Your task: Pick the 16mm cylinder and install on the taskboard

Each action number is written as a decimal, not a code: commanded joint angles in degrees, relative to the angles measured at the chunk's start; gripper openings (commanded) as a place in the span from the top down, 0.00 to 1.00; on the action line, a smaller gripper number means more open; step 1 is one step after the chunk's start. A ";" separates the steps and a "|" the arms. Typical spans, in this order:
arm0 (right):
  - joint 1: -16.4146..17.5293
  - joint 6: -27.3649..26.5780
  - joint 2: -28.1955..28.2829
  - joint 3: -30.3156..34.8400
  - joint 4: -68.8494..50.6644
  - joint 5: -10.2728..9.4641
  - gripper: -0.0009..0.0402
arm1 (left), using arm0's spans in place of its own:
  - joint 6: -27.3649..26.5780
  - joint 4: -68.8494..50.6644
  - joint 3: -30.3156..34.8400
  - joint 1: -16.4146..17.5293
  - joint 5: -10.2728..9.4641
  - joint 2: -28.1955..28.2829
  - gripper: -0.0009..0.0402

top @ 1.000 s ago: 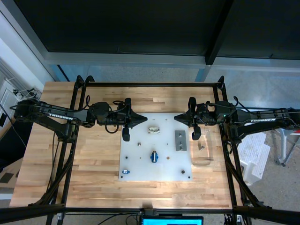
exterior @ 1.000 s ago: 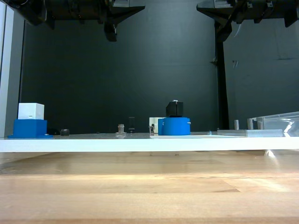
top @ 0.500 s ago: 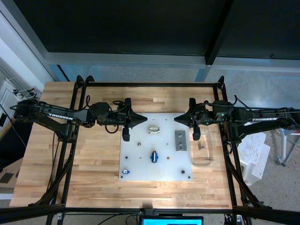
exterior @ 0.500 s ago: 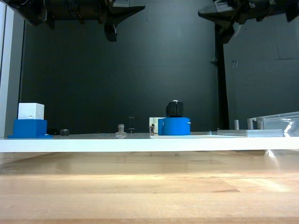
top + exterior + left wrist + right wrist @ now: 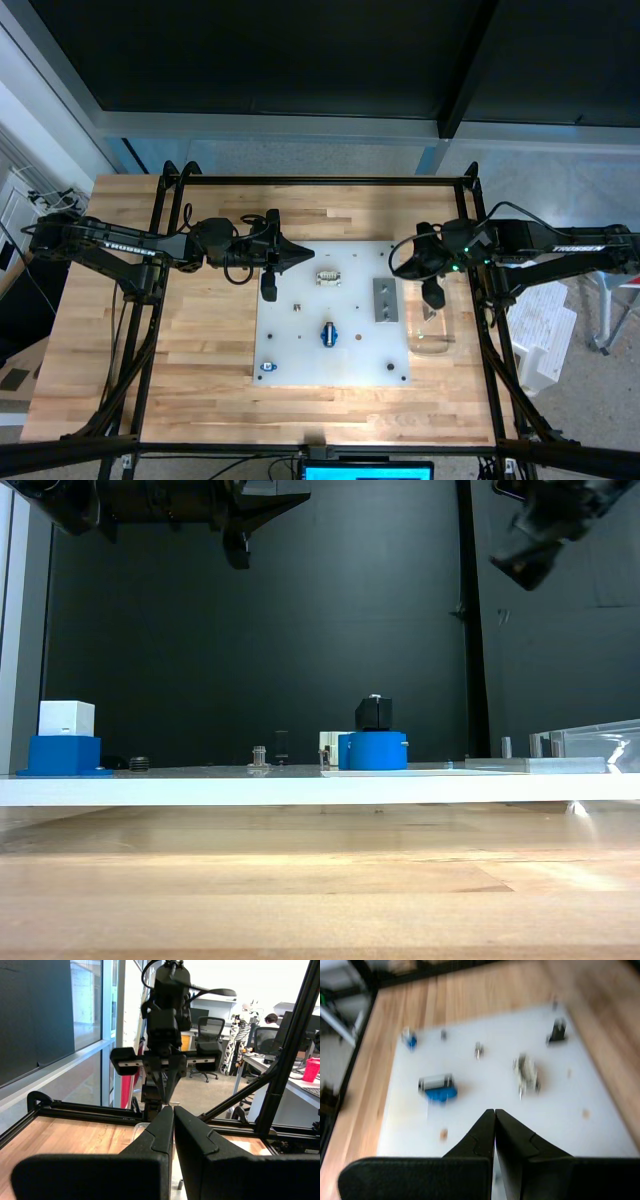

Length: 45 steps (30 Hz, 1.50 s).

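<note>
Over the taskboard's (image 5: 300, 348) far edge, on the left arm's side, the high view shows the left gripper (image 5: 306, 255) lying level and parked. Just beside the taskboard on the right arm's side sits a clear tray (image 5: 428, 350). The right gripper (image 5: 433, 296) hangs tilted downward above it. A tiny grey speck inside the tray is probably the 16mm cylinder (image 5: 429, 314).

From the low view, both grippers hang high above the taskboard (image 5: 300, 788): the left gripper (image 5: 305, 497) level, the right gripper (image 5: 520, 568) slanting down, well apart from the tray (image 5: 600, 742). The cylinder cannot be picked out.

The left wrist view shows the left gripper's (image 5: 173, 1108) 2 fingers pressed together on nothing.

In the right wrist view, the right gripper's (image 5: 495, 1111) jaws are likewise closed and empty. They look toward the taskboard (image 5: 555, 1120) and its blue connector (image 5: 437, 1089), not the tray.

The step in hand looks like the approach to the pick. To do it well, bring the aim round to the tray, spread the jaws before descending, centre them over the cylinder clear of the tray wall, then close low on it.
</note>
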 commanded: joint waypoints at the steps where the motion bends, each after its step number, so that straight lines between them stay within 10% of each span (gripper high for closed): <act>1: 1.11 1.03 0.02 1.55 -6.12 0.07 0.98 | 0.02 0.02 0.02 0.00 0.02 0.02 0.98; 17: 5.27 1.07 6.86 9.68 -31.06 0.81 0.89 | 0.02 0.02 0.02 0.02 0.02 0.02 0.98; 24: 8.87 2.97 8.50 9.42 -38.51 4.66 0.78 | 0.02 0.02 0.02 0.00 0.02 0.02 0.98; 45: 15.65 5.25 15.30 7.65 -39.08 8.31 0.67 | 0.02 0.02 0.02 0.00 0.02 0.02 0.98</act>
